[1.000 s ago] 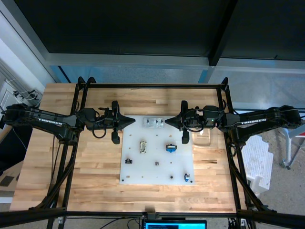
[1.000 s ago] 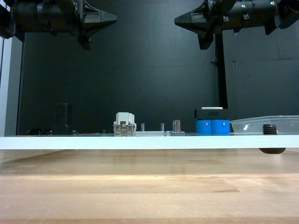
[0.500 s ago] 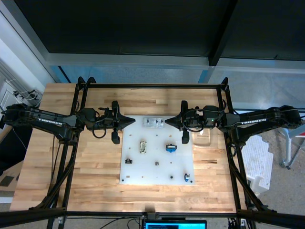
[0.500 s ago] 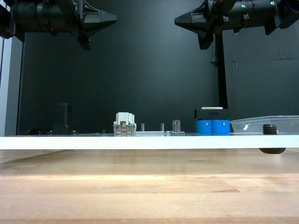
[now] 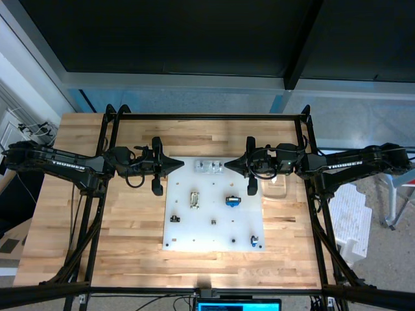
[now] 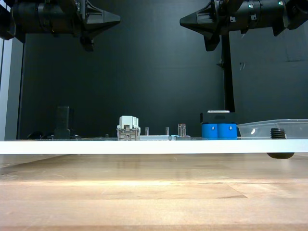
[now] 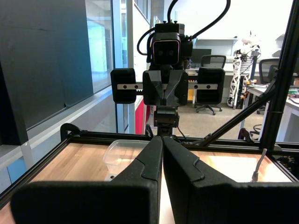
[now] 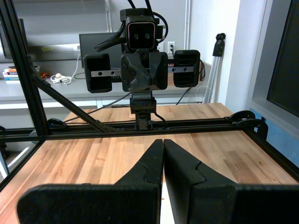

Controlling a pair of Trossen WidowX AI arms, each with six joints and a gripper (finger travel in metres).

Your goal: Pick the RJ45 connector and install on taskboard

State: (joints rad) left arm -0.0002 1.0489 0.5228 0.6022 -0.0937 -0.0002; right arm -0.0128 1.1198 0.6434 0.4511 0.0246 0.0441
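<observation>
The taskboard point(image 5: 194, 227) is a white square panel lying flat mid-table, and its front edge shows in the low view point(image 6: 144, 147). I cannot make out the RJ45 connector in any view. My left gripper point(image 5: 181, 166) hangs high over the board's far left corner, shut and holding nothing, its fingers point(image 7: 154, 154) pressed together. My right gripper point(image 5: 227, 166) mirrors it over the far right part, also shut and holding nothing point(image 8: 163, 141). The two tips point at each other, well above the board point(image 6: 118, 20) point(image 6: 182, 21).
A clear plastic tray point(image 5: 275, 188) sits just off the board's right edge, under the right arm. On the board stand a blue block point(image 5: 232, 201), a whitish housing point(image 5: 194, 199) and a silver fitting point(image 5: 209, 167). Black frame rails point(image 5: 207, 116) ring the table.
</observation>
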